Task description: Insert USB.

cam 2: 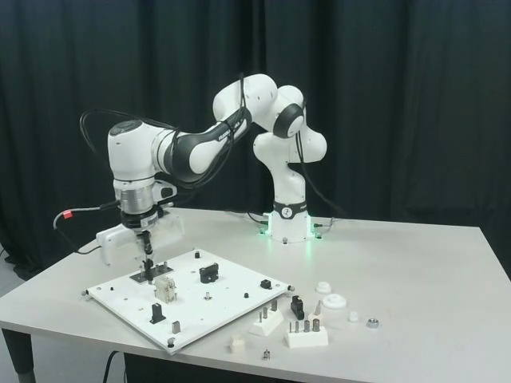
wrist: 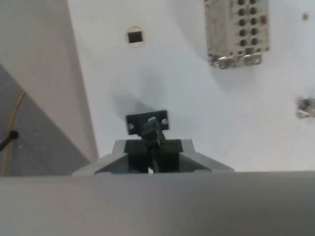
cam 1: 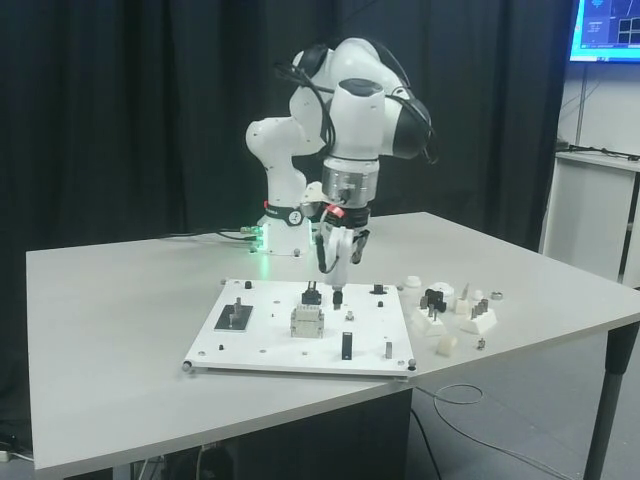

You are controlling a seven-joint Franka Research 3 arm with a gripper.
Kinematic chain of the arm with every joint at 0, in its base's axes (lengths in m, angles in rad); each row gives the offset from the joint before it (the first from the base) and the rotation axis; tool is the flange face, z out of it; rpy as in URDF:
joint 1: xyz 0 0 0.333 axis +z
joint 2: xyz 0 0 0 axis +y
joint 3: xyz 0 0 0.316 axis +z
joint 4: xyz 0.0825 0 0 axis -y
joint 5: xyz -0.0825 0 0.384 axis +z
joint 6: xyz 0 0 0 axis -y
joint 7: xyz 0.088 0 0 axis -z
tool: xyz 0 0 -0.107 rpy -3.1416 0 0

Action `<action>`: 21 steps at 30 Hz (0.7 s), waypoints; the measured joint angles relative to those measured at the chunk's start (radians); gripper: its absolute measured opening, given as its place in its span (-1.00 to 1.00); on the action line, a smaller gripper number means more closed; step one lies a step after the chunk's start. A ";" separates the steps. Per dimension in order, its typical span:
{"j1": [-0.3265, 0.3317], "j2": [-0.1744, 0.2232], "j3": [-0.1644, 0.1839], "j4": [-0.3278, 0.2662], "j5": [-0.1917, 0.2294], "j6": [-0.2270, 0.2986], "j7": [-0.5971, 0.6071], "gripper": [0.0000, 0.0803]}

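USB plug (wrist: pixel 152 129) sits gripped in the jaws above the white board (wrist: pixel 197 113).

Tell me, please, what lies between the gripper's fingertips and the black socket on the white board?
In the wrist view, only the black USB plug, held in the gripper, spans it, reaching the socket.

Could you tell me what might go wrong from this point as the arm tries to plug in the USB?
1. The plug in the gripper looks slightly tilted over the black socket; pressing down could jam it.
2. The white board only rests on the table, so it might shift.
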 joint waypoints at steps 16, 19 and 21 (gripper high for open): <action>0.126 0.113 -0.245 0.000 0.251 0.012 0.008 -0.88; 0.149 0.135 -0.287 0.000 0.285 -0.002 0.008 -0.88; 0.164 0.150 -0.315 0.000 0.308 -0.013 0.008 -0.88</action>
